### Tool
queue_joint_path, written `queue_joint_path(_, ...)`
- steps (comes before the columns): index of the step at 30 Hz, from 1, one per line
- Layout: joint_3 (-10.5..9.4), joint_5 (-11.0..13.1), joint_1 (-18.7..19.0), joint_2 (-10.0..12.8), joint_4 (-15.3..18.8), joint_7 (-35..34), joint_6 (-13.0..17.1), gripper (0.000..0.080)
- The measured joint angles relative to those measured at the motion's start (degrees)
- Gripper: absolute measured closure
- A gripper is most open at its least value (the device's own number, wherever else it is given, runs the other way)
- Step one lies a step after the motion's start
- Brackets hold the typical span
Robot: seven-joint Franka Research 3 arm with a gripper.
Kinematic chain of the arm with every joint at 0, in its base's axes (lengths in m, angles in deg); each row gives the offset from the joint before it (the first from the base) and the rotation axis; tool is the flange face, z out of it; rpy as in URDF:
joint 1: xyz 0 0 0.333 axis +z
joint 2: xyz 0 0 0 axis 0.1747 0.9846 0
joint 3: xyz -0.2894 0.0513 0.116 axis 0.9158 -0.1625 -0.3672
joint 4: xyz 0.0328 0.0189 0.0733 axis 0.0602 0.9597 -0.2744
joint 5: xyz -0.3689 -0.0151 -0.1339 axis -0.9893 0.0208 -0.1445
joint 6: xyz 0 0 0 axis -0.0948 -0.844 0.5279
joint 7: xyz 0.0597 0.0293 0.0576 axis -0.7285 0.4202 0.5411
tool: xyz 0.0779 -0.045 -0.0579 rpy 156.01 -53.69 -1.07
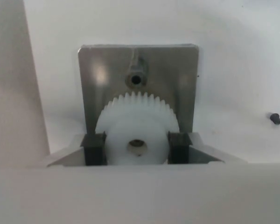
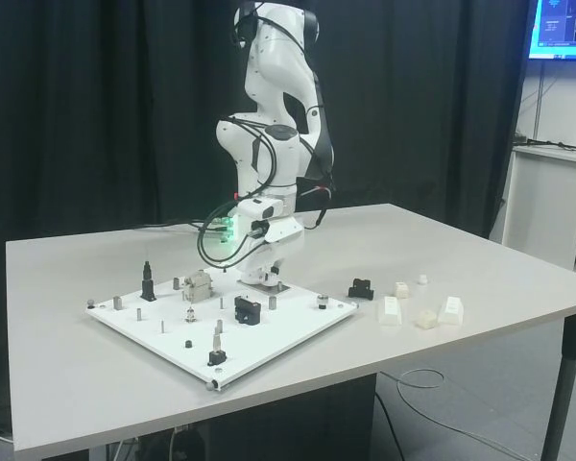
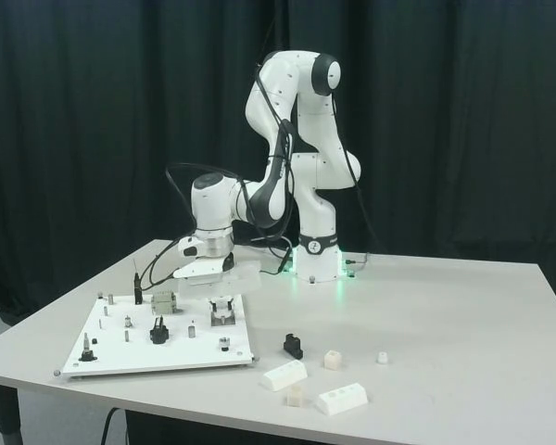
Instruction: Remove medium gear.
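Pinching the white gear point(image 1: 137, 128), the fingers point(image 1: 94, 148) are gripping it on its grey plate point(image 1: 177, 70); lifting remains.

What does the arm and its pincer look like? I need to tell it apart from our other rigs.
The arm is white with rounded, glossy segments and black joint bands. Black cables loop alongside it toward the wrist. Green light glows at its base. The pincer has two black finger pads.

light: even overhead | wrist: soft, glare on metal plate point(image 1: 140, 84)
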Motion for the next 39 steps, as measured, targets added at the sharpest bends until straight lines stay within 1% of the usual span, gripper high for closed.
queue_joint_path(4, 0.02, 0.1, 0.0, 0.0, 0.0, -1.2, -0.1, 0.0521)
queue_joint_path(11, 0.02, 0.1, 0.0, 0.0, -0.2, -5.6, -0.5, 0.0521)
queue_joint_path(15, 0.03, 0.1, 0.0, 0.0, -0.3, -6.6, -0.7, 0.0521)
queue_joint_path(20, 0.03, 0.0, 0.0, 0.0, -0.4, -6.2, -0.9, 0.0521)
queue_joint_path(26, 0.06, -0.2, 0.0, 0.0, -0.6, -2.3, -1.3, 0.0521)
queue_joint_path(31, 0.13, -0.2, 0.0, 0.0, -0.8, -2.3, -1.7, 0.0521)
queue_joint_path(34, 0.23, 0.0, 0.0, -0.1, -1.1, -3.7, -2.4, 0.0521)
queue_joint_path(39, 0.41, 0.0, 0.0, -0.7, -1.9, -7.2, -4.6, 0.0521)
